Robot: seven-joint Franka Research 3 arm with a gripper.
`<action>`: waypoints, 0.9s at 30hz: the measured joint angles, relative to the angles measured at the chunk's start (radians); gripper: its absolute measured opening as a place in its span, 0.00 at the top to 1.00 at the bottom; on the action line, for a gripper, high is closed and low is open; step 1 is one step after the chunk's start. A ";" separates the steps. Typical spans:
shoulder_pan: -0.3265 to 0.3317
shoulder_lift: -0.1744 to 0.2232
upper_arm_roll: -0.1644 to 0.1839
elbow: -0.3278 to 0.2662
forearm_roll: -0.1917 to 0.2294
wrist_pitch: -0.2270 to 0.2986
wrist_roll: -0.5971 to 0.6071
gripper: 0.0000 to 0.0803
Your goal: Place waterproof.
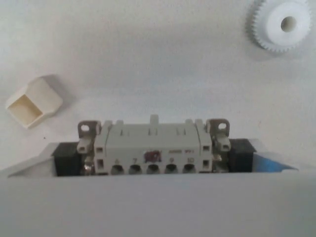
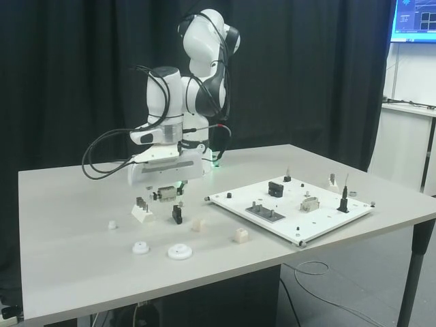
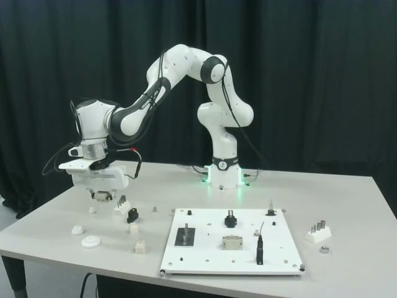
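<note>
My gripper (image 1: 154, 157) is shut on the waterproof connector (image 1: 153, 136), a grey-white block with a row of numbered terminals and metal lugs at both ends. Black finger pads (image 1: 66, 157) press on its two ends. In the first room view the gripper (image 2: 165, 196) hangs a little above the table's left part with the connector (image 2: 164, 193) in it. The second room view shows the gripper (image 3: 101, 195) low over the table at far left. The white assembly board (image 2: 320, 218) lies well to the right.
Below the gripper lie a white gear (image 1: 283, 24) and a small hollow cap (image 1: 32, 101). A white holder with pins (image 2: 142, 211), a black part (image 2: 176, 216), two small cubes (image 2: 240, 236) and two white gears (image 2: 180, 252) sit nearby. Another pin holder (image 3: 318, 232) stands far right.
</note>
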 joint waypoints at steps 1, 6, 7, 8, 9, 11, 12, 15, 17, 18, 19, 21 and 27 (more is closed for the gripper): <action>0.000 -0.001 0.000 0.001 -0.001 -0.001 0.000 0.23; 0.000 -0.003 0.000 0.003 -0.004 -0.004 0.000 0.23; 0.000 -0.004 0.000 0.004 -0.004 -0.004 0.000 0.23; 0.000 -0.004 0.000 0.004 -0.005 -0.004 0.000 0.23; 0.000 -0.004 0.000 0.005 -0.005 -0.004 0.000 0.23; 0.001 -0.004 0.000 0.006 -0.006 -0.004 0.000 0.23; 0.001 -0.004 0.000 0.006 -0.007 -0.004 0.000 0.23; 0.001 -0.005 0.000 0.007 -0.011 -0.004 -0.005 0.23; 0.002 -0.005 0.000 0.008 -0.011 -0.004 -0.013 0.23; 0.002 -0.006 0.000 0.008 -0.011 -0.004 -0.018 0.23; 0.002 -0.006 0.000 0.008 -0.011 -0.004 -0.025 0.23; 0.003 -0.006 0.000 0.009 -0.011 -0.004 -0.039 0.23; 0.008 -0.006 0.000 0.010 -0.011 -0.001 -0.096 0.23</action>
